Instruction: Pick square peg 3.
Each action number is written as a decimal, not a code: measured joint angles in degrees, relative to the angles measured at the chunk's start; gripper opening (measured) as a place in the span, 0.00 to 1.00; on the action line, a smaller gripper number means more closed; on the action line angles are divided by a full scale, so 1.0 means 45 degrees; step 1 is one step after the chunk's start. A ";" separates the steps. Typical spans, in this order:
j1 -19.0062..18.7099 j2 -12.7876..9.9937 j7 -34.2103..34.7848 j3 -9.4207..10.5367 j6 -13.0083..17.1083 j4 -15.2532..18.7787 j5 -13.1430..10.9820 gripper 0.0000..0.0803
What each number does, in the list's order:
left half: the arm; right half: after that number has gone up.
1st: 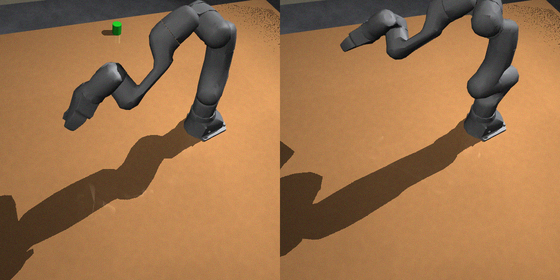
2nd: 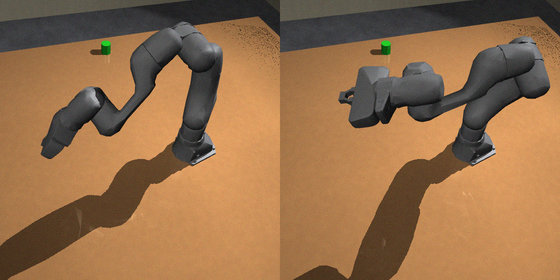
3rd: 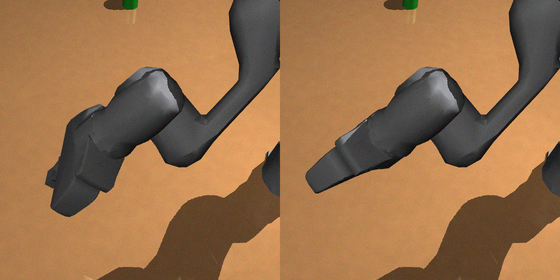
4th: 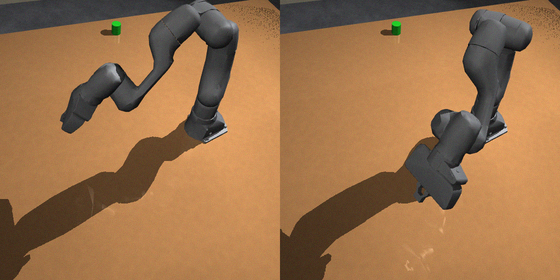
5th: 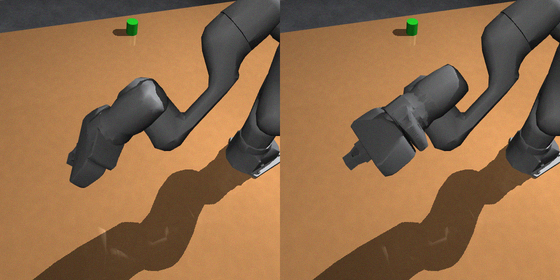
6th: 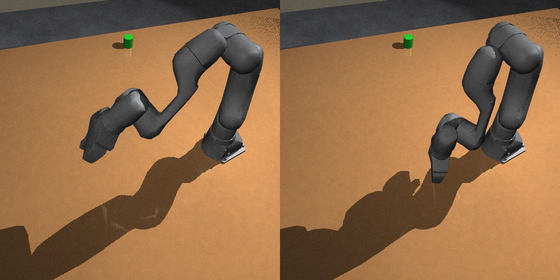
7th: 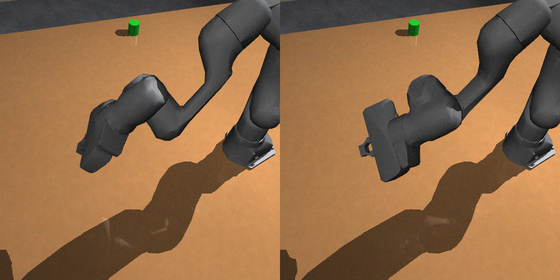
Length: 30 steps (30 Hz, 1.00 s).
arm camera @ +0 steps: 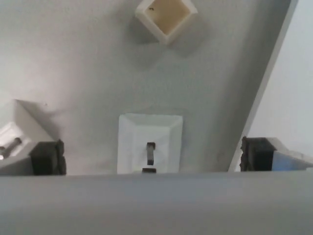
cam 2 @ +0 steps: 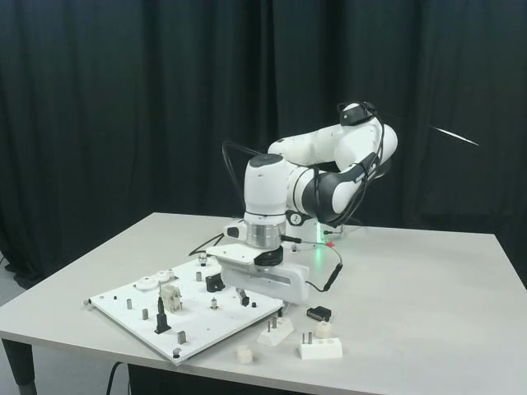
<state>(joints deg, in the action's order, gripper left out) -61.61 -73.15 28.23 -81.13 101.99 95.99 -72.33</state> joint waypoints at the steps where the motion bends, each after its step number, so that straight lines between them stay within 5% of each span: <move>1: 0.0000 0.0000 0.0053 0.0028 0.0000 0.0008 0.0021 1.00; 30: -0.0792 0.0006 0.1194 0.0424 -0.0006 0.0969 0.0261 1.00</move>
<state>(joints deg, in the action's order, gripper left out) -65.17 -73.12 33.60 -79.22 101.96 100.35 -71.16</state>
